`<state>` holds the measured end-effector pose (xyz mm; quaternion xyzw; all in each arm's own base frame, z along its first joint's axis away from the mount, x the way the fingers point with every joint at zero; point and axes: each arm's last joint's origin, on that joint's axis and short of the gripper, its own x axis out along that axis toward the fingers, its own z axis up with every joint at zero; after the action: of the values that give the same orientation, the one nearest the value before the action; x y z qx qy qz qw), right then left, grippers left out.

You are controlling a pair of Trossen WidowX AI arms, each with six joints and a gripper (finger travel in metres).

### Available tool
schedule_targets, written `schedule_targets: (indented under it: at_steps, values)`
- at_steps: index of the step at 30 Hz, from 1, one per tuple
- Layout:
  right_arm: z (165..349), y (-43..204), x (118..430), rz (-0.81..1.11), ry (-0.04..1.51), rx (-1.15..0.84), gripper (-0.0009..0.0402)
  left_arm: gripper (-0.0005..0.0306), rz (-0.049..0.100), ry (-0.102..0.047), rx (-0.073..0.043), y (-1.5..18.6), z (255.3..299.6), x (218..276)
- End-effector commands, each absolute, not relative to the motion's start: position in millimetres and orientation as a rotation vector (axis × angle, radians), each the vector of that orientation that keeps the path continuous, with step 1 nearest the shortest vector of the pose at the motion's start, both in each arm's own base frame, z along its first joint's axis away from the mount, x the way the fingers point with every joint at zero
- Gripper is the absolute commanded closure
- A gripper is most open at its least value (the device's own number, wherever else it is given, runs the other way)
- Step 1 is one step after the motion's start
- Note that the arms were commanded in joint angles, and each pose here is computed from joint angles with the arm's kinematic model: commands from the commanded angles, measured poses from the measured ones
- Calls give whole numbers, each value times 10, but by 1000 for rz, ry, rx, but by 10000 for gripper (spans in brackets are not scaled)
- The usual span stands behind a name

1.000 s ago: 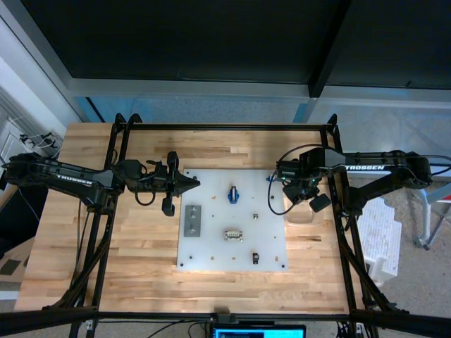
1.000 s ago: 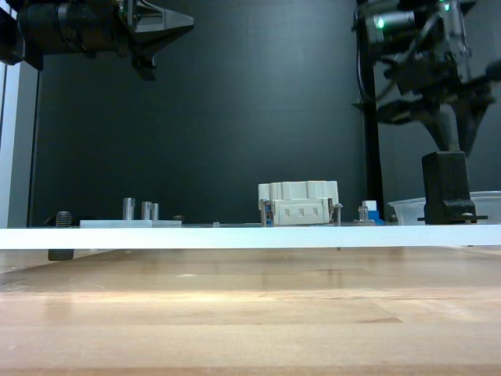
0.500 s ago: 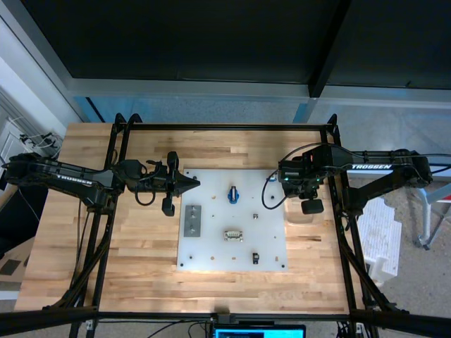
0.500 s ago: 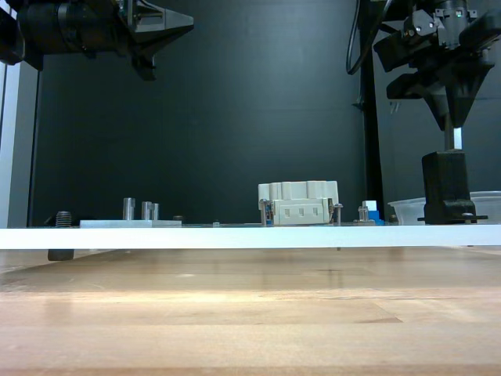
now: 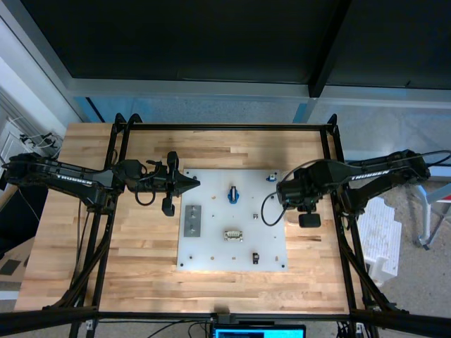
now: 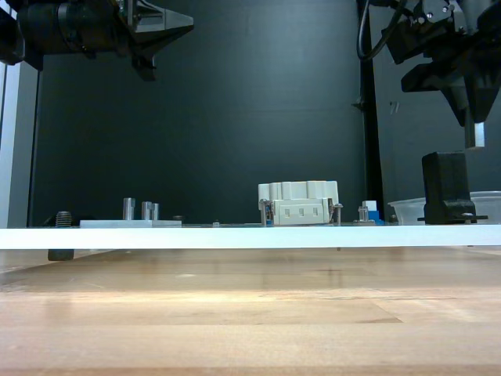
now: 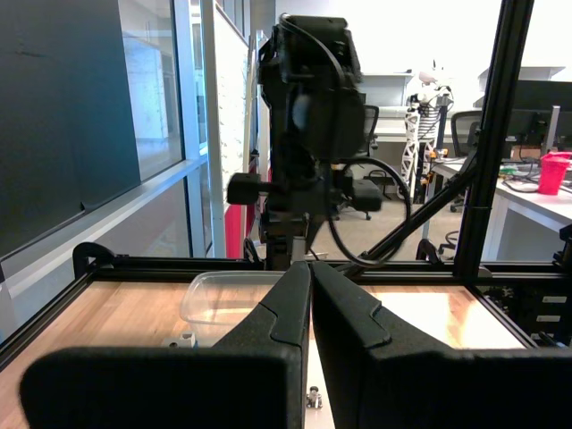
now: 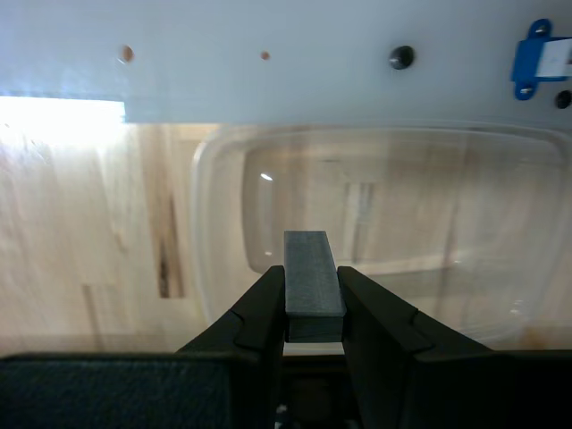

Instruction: Pick the 16mm bar and install on taskboard

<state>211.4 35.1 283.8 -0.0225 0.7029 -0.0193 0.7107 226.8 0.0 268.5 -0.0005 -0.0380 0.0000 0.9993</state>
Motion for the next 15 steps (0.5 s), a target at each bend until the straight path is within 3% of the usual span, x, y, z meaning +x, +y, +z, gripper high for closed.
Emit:
schedule_targets:
  at_steps: [1, 15]
  values:
    - [2796, 484, 2158, -62, 1547, -25, 380, 300, 0, -77, -1, 0, 2686, 2268]
    - [2718, 976, 2417, -86, 1564, 9, 380, 300, 0, -76, -1, 0, 2686, 2268]
